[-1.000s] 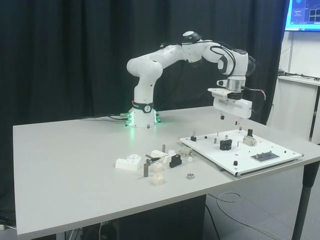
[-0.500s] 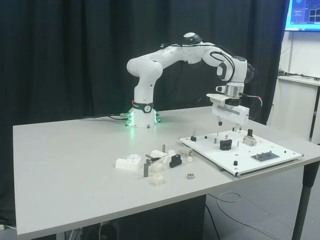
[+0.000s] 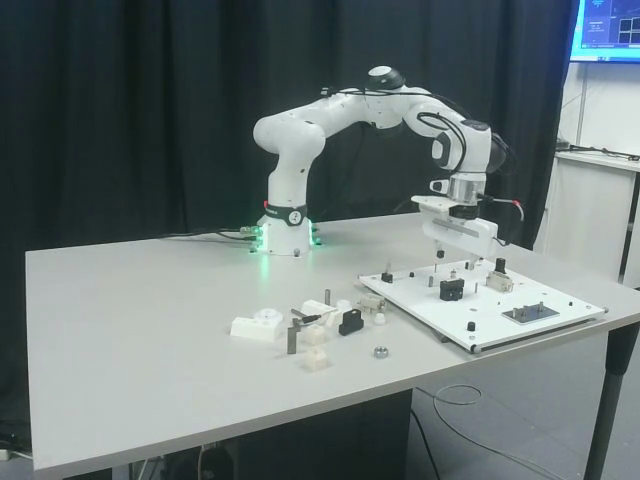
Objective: Remove BNC.
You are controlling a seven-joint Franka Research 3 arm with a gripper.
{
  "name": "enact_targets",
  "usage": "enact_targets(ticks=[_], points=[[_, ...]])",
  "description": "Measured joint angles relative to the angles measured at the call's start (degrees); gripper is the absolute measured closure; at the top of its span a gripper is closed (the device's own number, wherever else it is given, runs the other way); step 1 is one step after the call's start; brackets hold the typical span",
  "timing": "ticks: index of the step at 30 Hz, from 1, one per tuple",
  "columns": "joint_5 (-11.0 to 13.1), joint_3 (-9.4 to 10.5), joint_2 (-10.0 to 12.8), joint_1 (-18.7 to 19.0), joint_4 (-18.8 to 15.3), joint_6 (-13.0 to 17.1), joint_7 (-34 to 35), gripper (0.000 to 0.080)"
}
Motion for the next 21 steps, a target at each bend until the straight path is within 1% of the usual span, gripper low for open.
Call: enact_targets(ticks=[15,21], points=[[2.5,0.68,0.0,-0.1,-0.5,0.3,-3.1,0.0003],[3.0,1.0,0.0,-0.4,-0.5,0.5,-4.0,0.0003]])
